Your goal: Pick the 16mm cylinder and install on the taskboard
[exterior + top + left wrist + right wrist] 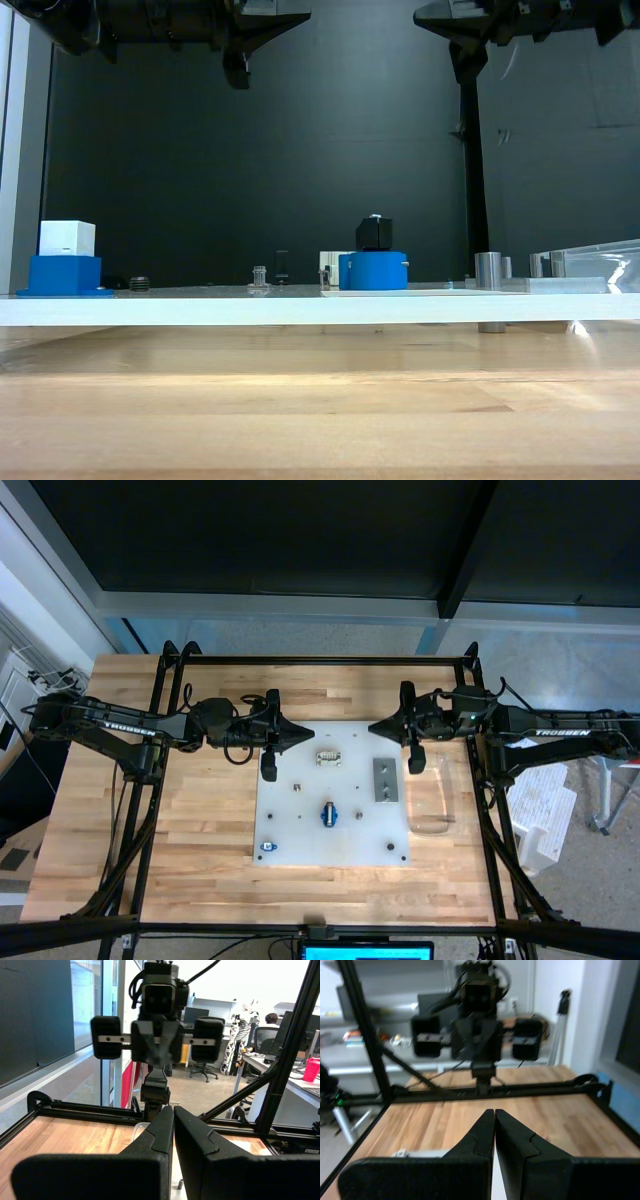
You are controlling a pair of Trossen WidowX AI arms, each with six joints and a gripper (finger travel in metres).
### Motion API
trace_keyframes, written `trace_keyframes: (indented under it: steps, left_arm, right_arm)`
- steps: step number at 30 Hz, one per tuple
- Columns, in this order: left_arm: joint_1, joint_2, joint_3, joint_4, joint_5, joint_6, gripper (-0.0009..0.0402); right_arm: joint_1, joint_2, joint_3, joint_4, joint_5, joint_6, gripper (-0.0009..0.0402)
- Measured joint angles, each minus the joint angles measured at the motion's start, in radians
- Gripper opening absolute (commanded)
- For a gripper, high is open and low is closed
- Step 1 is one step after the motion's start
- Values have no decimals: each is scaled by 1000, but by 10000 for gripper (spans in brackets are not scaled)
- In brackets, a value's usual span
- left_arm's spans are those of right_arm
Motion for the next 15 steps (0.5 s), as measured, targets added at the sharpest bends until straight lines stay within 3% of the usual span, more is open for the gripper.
trace_keyframes:
  steps: [9,12,15]
  left_arm:
    - [0,0,0,0,0,0,0]
    - [0,0,0,0,0,0,0]
    - [0,0,0,0,0,0,0]
  right_arm:
    - [7,-11,-48,77,36,-7,0]
    - [38,-14,-52,82,88,-29,0]
    - [69,-14,-57,98,103,-33,0]
